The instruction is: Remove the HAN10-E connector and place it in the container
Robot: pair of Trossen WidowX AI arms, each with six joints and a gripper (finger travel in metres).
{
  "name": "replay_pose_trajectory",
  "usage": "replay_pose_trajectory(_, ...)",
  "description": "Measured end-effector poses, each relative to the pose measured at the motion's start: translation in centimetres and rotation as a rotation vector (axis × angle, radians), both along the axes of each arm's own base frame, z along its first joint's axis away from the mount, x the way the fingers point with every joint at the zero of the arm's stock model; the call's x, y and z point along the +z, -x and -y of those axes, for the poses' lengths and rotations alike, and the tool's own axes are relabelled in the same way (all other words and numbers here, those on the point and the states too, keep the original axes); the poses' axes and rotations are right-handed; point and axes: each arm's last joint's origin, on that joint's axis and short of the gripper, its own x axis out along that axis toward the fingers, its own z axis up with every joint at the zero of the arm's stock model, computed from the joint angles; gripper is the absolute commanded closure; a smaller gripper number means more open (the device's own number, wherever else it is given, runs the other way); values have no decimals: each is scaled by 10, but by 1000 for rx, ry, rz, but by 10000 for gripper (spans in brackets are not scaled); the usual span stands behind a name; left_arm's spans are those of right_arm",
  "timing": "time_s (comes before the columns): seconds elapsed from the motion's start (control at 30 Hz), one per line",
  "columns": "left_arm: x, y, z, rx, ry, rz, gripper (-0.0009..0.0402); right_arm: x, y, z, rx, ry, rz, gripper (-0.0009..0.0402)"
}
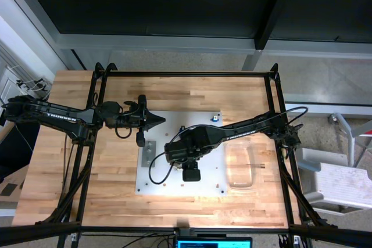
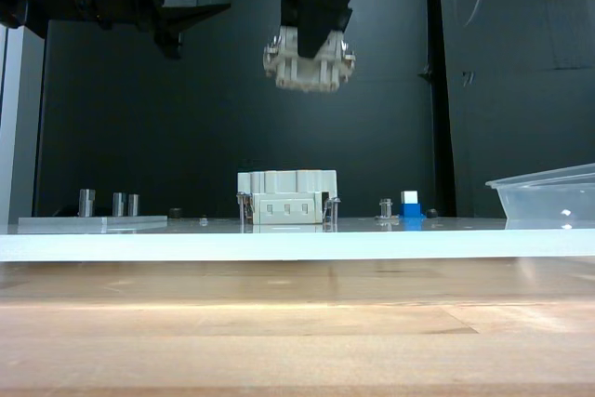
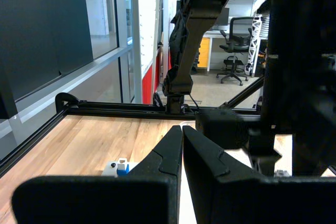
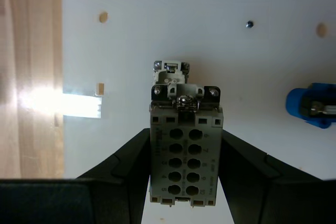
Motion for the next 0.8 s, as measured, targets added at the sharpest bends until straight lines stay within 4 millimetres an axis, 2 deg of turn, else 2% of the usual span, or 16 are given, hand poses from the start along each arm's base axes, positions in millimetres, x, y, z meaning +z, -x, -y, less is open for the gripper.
replay_pose_trajectory(0.43,0,0,0,0,0,0,393,10,13,-5,48,16,-28,381)
replay_pose_trajectory(0.8,0,0,0,0,0,0,393,22,18,-11,69,52,43,381)
